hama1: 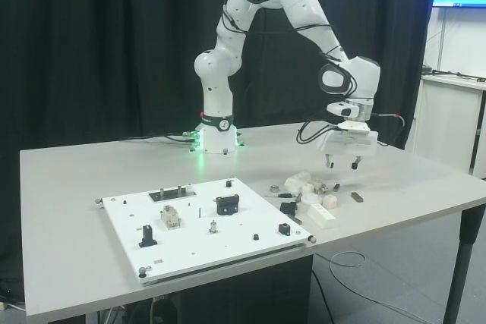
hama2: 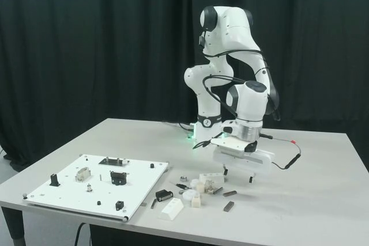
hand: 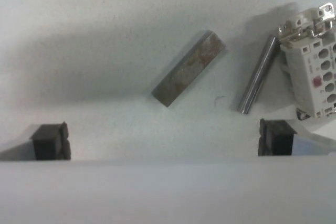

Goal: Remove small gear.

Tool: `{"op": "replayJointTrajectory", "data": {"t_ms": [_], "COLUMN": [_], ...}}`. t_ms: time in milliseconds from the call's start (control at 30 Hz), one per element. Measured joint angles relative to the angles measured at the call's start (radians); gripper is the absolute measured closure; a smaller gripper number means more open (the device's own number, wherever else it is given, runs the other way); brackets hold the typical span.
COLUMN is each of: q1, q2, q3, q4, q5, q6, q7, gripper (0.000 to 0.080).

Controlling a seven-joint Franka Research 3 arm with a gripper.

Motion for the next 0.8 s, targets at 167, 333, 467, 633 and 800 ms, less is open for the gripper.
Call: {"op": "replayJointTrajectory", "data": {"t_ms": [167, 333, 467, 633, 800], "q1": [-0.003, -0.005, -0.009, -0.015, -0.022], "q2": [0.0, -0.002, -0.004, -0.009, -0.013], "q3": [0.004, 0.005, 0.005, 0.005, 0.005], "q4": [0.0, 0.0, 0.0, 0.0, 0.0], "q5": [-0.009, -0.014, -0.014, -0.014, -0.014], "q6": [0.0, 0.0, 0.0, 0.0, 0.0], "q7": [0.027, 0.036, 0.04, 0.04, 0.04], "gripper": [0.0003, 0.0003, 0.0003, 0.0003, 0.0003]}}
